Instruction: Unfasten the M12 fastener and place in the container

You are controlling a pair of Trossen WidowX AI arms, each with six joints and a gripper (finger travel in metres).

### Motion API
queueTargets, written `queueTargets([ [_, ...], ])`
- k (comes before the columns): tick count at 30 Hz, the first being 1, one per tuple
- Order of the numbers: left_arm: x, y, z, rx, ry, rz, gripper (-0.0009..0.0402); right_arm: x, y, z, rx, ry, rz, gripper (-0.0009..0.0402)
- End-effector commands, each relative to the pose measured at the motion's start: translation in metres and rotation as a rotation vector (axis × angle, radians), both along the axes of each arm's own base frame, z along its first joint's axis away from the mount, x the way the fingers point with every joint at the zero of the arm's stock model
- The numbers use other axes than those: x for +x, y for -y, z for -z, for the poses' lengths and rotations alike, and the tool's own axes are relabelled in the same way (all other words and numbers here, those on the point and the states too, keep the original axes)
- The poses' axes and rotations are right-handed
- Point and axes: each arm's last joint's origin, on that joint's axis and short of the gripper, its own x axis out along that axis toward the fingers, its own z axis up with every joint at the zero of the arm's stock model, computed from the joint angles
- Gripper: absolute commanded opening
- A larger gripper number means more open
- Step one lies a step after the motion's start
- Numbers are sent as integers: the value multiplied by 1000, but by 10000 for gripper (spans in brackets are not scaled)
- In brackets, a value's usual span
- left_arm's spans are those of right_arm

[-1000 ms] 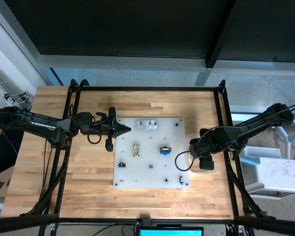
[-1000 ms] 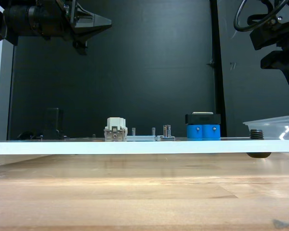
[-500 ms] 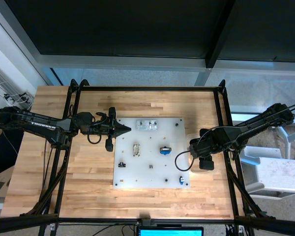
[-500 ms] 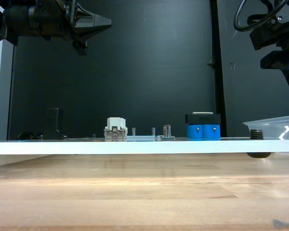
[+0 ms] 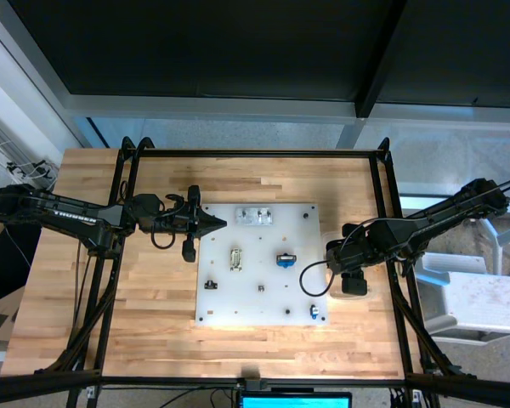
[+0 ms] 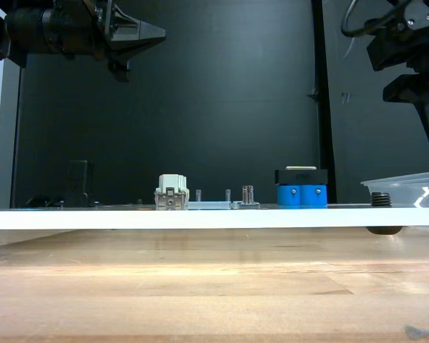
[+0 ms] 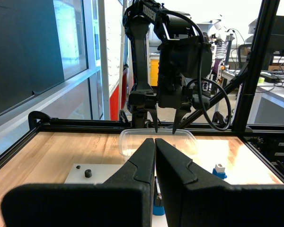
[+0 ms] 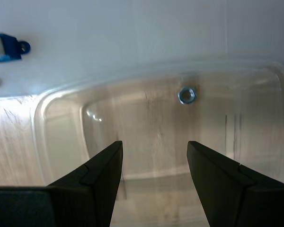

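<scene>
- The bench point(image 5: 153, 331) is pale wood in glued strips, ringed by a black frame, with a dark panel behind its far edge.
- A white board point(image 5: 246, 289) lies flat at the bench's middle, carrying small fixtures.
- The clear container point(image 6: 407, 187) sits on the bench just beside the board's right edge.
- The silver nut point(image 8: 187, 95) lies flat on the container's floor, near one long wall.
- The black stud point(image 6: 380, 199) stands bare on the board, its ribs showing.
- The right gripper point(image 8: 153, 143) hangs above the container, clear of it, fingers spread wide and holding nothing.
- The left gripper point(image 7: 155, 142) hovers high beside the board's left edge, fingers pressed together with nothing between them.
- Behind the right arm, the left wrist view shows glazed walls and a bright workshop.
</scene>
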Motion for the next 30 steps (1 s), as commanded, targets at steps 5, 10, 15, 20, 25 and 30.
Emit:
queueTargets([
  [5, 0, 0, 0, 0, 0, 0, 0, 5, -2, -1, 18, 47, 0, 188],
  [10, 0, 0, 0, 0, 0, 0, 0, 5, -2, -1, 21, 54, 0, 188],
  [15, 0, 0, 0, 0, 0, 0, 0, 6, -2, -1, 22, 58, 0, 188],
  [20, 0, 0, 0, 0, 0, 0, 0, 6, -2, -1, 22, 58, 0, 188],
  [25, 0, 0, 0, 0, 0, 0, 0, 6, -2, -1, 24, 61, 0, 188],
  [30, 0, 0, 0, 0, 0, 0, 0, 6, -2, -1, 24, 62, 0, 188],
])
